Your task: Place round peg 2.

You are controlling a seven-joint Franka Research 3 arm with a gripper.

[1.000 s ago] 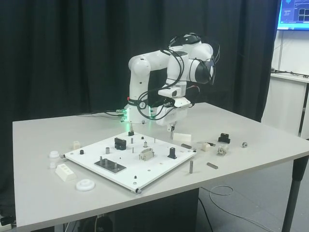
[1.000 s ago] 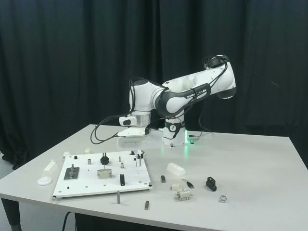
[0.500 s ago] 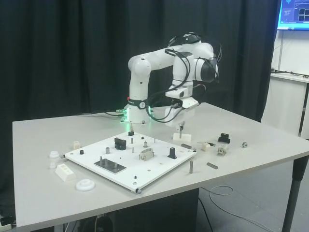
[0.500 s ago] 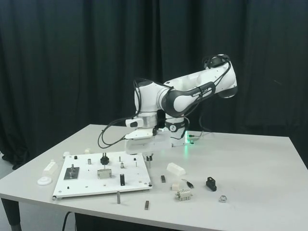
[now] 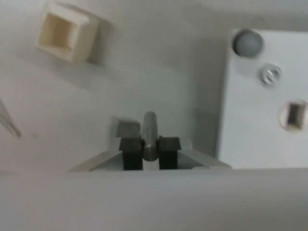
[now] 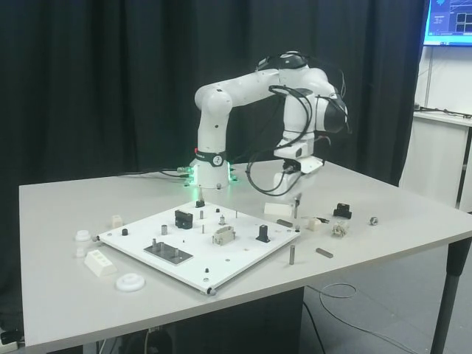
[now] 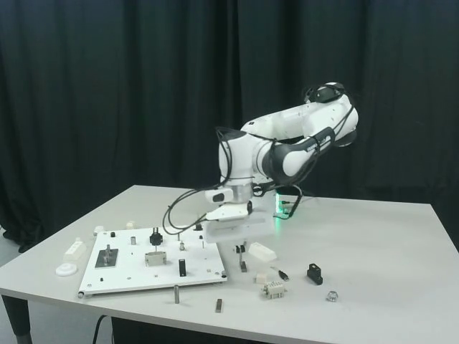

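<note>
My gripper is shut on a grey round peg, which sticks out upright between the two black fingers. In the room views the gripper hangs low over the grey table, just off the right edge of the white assembly board. The board's edge, with a round grey knob and a rectangular slot, lies beside the peg. A small grey block lies on the table right under the peg's tip.
A white block lies by the gripper, and a hollow square block is near. Two loose grey pegs, a black connector, a nut and white parts lie around the board.
The arm has swung from above the board's far edge out past its right edge and lowered toward the table, with the peg still between the fingers.
</note>
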